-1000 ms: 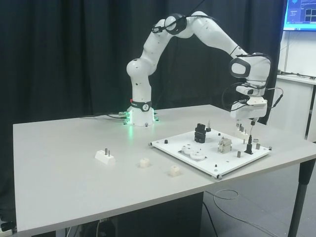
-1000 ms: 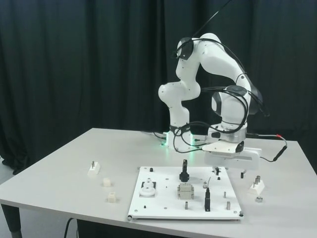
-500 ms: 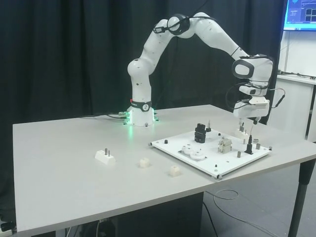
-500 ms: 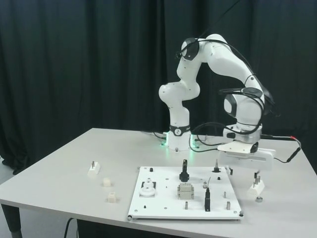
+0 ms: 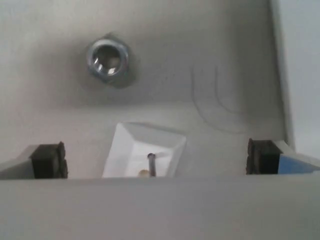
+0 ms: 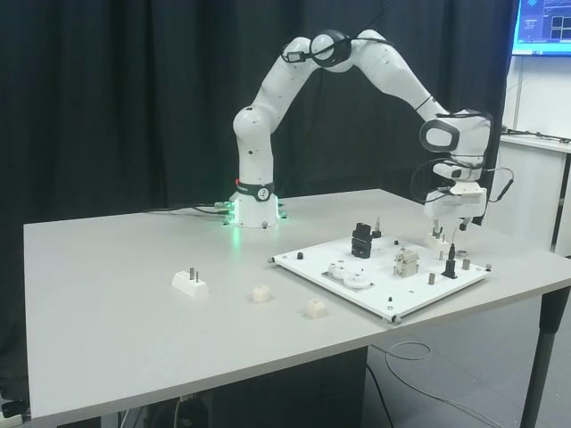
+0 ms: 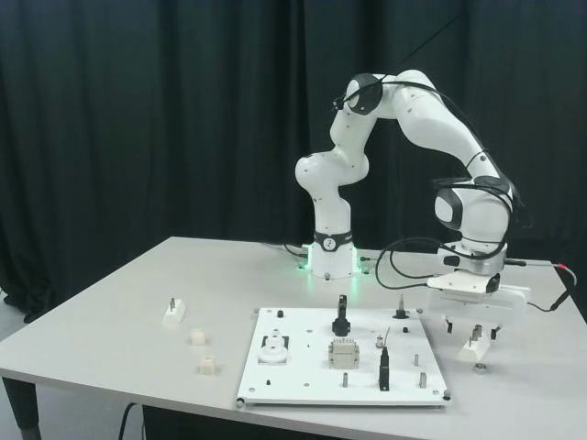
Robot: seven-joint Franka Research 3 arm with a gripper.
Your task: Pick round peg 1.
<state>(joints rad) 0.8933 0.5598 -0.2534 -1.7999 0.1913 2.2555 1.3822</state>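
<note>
Now the gripper (image 5: pixel 155 160) hangs with its jaws spread wide above a small white holder (image 5: pixel 144 150), low centre in the wrist view, at the right edge of the tabletop (image 7: pixel 110 312) in the second room view. Round peg 1 (image 5: pixel 151 164) stands upright in that holder, a nut (image 5: pixel 107 58) lying near. Thin, stiff, light and probably slick, the peg wants a pinch across its exposed shaft, then a straight lift.

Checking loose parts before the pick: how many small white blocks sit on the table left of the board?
3: a block holding pegs farthest left, a cube nearer the board, and another cube by the front edge. None seem hidden.
</note>
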